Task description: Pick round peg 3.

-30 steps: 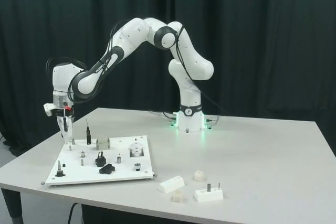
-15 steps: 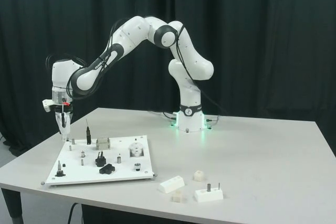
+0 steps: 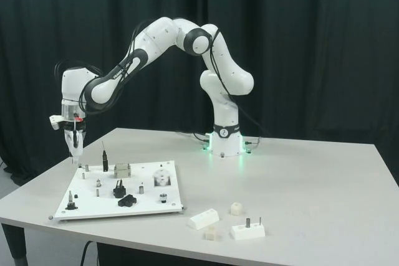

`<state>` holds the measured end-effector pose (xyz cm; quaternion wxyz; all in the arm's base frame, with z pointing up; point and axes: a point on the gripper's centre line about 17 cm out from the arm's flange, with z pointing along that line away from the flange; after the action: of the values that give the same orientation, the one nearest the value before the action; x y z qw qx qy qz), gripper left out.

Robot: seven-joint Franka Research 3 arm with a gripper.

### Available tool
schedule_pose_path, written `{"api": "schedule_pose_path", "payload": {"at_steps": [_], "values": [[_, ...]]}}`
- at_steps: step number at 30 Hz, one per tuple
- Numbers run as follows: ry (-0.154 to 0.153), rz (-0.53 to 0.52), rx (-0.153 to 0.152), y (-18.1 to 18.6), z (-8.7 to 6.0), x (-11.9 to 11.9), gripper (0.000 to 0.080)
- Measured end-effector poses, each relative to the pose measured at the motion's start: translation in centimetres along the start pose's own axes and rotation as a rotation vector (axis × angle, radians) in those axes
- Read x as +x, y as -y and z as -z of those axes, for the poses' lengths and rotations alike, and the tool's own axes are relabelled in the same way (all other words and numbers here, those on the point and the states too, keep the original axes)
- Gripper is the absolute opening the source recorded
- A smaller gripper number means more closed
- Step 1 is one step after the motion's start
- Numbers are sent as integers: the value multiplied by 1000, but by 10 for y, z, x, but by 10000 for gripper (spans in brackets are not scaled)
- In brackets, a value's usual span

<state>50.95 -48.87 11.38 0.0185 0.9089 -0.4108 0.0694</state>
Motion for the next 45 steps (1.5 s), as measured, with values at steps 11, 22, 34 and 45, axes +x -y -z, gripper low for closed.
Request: {"api": "schedule_pose_path", "payload": {"at_steps": [11,22,34,45], "values": [[-4,2,7,4,6,1,800],[-8,10,13,11,12,2,800],[-11,4,15,12,15,3,800],[-11,5,21,15,20,3,800]]}}
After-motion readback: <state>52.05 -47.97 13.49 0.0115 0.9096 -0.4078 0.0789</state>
